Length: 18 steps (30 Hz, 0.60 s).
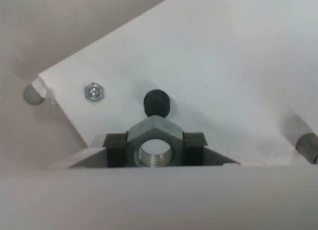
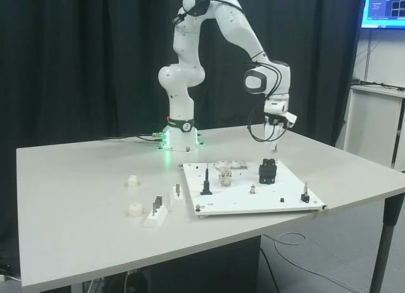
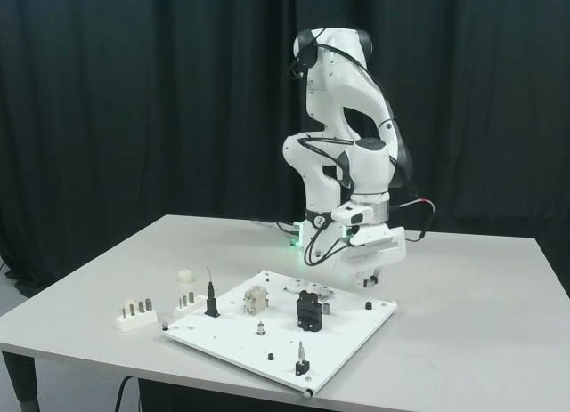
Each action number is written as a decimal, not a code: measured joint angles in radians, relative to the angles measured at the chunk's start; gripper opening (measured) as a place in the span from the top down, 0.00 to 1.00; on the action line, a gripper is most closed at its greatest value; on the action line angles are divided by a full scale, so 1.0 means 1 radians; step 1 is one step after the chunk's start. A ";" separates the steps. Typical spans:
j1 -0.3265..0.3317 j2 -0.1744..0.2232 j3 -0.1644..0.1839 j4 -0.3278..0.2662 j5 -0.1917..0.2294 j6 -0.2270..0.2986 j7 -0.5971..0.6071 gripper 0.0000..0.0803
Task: Insert bolt 4.
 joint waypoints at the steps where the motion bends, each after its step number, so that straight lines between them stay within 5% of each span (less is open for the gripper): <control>1: -0.001 0.005 0.000 0.002 0.000 0.002 -0.003 0.72; 18: -0.004 0.050 0.000 0.019 -0.001 0.012 -0.029 0.72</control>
